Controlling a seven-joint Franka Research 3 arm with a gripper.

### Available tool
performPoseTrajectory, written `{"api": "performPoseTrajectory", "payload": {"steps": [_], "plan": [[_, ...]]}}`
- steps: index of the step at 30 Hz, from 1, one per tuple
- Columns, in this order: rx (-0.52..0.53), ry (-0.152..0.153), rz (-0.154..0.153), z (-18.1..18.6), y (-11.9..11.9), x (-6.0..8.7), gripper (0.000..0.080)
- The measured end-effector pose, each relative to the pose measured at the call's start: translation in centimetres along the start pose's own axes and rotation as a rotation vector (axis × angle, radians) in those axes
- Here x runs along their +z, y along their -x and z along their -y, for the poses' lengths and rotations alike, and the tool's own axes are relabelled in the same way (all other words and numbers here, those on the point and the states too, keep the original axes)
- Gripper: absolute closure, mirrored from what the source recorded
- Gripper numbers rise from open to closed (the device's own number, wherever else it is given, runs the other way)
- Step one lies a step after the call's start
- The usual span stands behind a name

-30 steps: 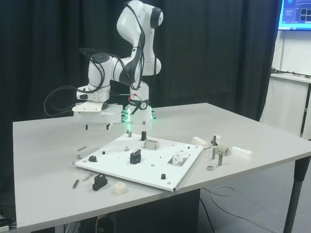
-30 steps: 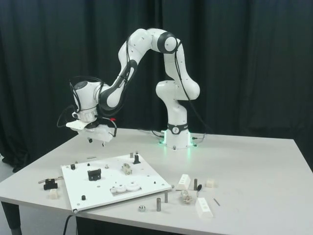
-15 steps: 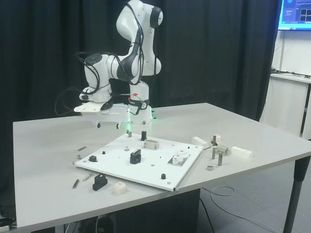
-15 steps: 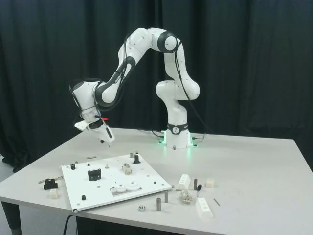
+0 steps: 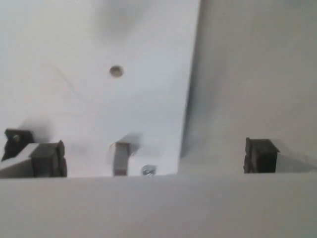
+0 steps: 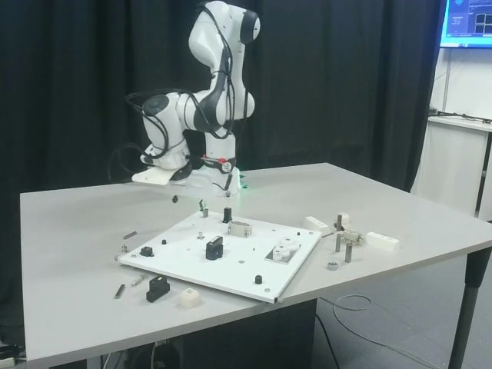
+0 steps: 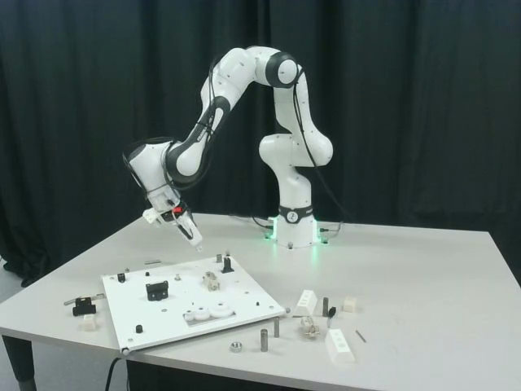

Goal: Remove square peg 4.

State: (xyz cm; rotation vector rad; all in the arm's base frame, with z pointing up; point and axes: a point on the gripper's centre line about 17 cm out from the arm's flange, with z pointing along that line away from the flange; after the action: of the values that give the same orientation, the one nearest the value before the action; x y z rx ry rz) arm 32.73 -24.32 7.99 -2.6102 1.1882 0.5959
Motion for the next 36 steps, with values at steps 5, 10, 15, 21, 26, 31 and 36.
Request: {"api": "performPoseTrajectory", "payload": {"steps": [5, 10, 15, 21, 26, 31, 36], "plan": [[0.024, 0.007, 0.024, 0.8, 1.1, 1.2, 0.0003], [0.038, 0.016, 0.037, 1.1, 1.8, 2.0, 0.0003], [0.039, 0.021, 0.042, 1.0, 2.1, 2.6, 0.0003], [0.042, 0.023, 0.045, 0.8, 2.4, 3.2, 0.0003], [0.048, 0.018, 0.053, 0.7, 2.9, 3.8, 0.0003], [0.057, 0.006, 0.066, 0.8, 3.7, 4.6, 0.0003], [0.066, -0.005, 0.070, 0.9, 4.3, 5.6, 0.0003]]}}
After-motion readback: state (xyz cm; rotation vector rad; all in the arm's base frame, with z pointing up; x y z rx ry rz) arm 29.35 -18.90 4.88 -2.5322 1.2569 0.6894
